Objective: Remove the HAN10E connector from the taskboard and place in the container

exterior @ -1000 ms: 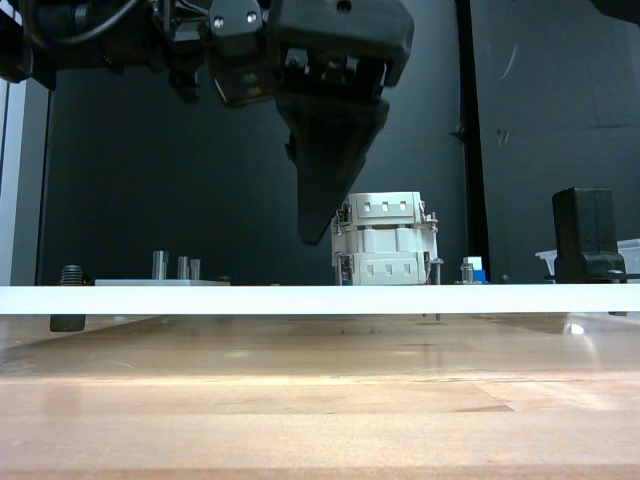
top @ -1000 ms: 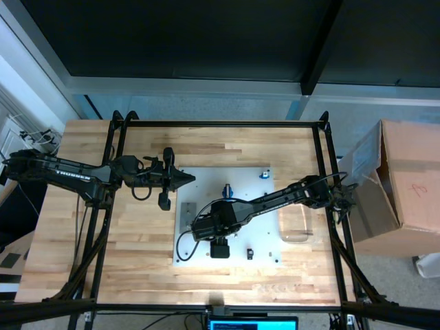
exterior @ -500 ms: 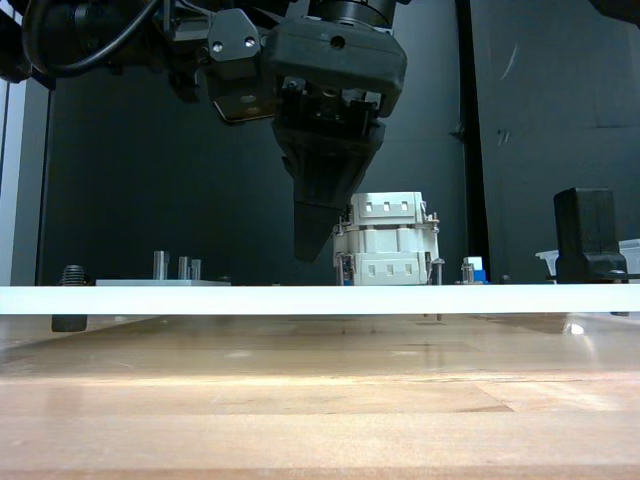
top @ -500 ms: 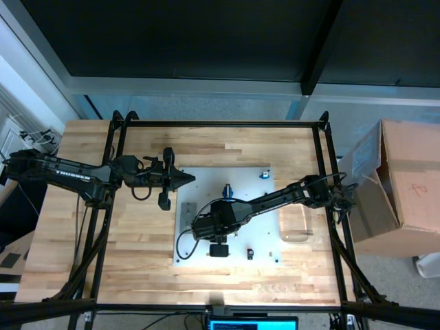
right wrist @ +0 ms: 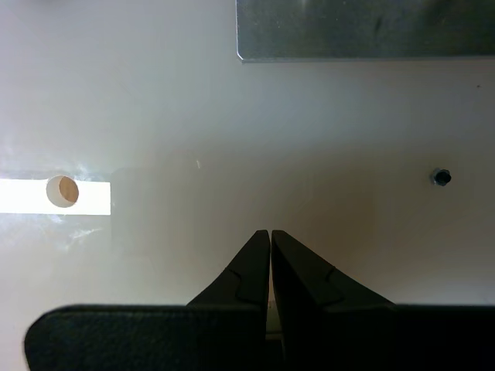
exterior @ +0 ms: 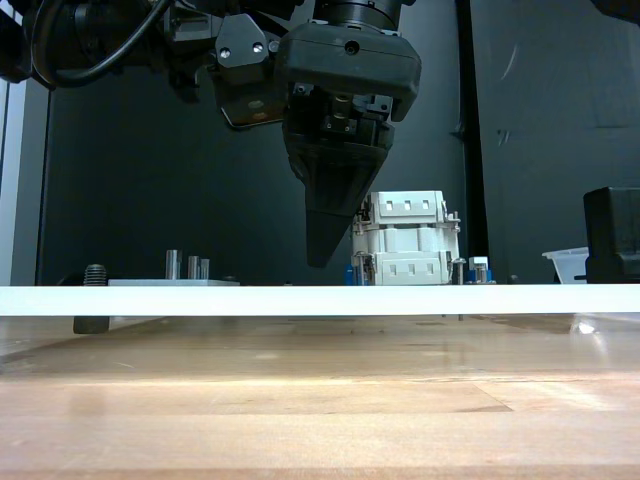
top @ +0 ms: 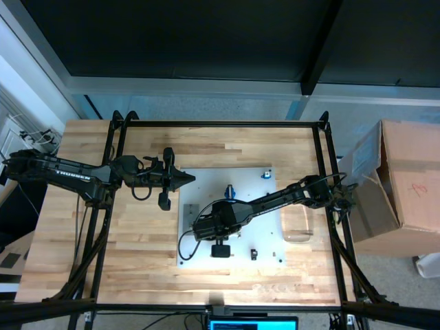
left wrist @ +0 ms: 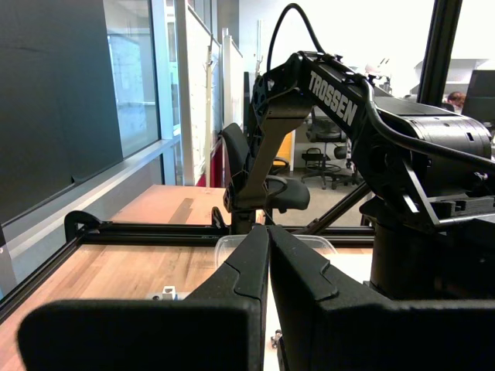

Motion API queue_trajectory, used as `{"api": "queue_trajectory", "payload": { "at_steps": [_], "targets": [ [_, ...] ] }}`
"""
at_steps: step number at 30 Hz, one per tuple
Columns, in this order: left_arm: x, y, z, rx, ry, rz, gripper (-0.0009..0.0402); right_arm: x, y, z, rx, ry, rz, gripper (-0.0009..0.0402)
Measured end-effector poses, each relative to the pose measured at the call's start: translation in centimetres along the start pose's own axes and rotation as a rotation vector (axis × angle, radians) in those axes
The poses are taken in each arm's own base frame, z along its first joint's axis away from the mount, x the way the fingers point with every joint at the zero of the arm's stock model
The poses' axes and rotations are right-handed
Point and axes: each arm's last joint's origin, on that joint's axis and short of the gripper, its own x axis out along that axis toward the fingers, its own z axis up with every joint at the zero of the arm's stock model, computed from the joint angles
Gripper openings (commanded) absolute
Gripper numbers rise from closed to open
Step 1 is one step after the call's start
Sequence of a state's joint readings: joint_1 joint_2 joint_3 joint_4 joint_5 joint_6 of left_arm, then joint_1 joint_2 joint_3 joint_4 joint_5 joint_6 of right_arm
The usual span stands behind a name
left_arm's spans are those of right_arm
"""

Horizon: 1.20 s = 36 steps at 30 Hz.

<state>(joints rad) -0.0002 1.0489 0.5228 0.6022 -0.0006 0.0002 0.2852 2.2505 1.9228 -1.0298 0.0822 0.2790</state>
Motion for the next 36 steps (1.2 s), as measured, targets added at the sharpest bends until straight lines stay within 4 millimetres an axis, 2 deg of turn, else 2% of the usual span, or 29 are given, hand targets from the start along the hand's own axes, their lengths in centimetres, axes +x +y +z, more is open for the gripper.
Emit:
{"api": "queue_trajectory", "payload": {
  "at_steps": [17,27,36],
  "targets": [
    [0.0,0.0,0.0,0.0,0.0,0.0,0.0,-0.4,0.1,0.0,-0.003,-0.005,0.002,0.0],
    [0.0,0.0,0.0,0.0,0.0,0.0,0.0,-4.8,-0.2,0.3,0.002,-0.093,0.026,0.0],
    [0.0,0.0,0.0,0.0,0.0,0.0,0.0,-9.5,-1.1,-1.3,0.004,-0.095,0.025,0.0]
  ]
}}
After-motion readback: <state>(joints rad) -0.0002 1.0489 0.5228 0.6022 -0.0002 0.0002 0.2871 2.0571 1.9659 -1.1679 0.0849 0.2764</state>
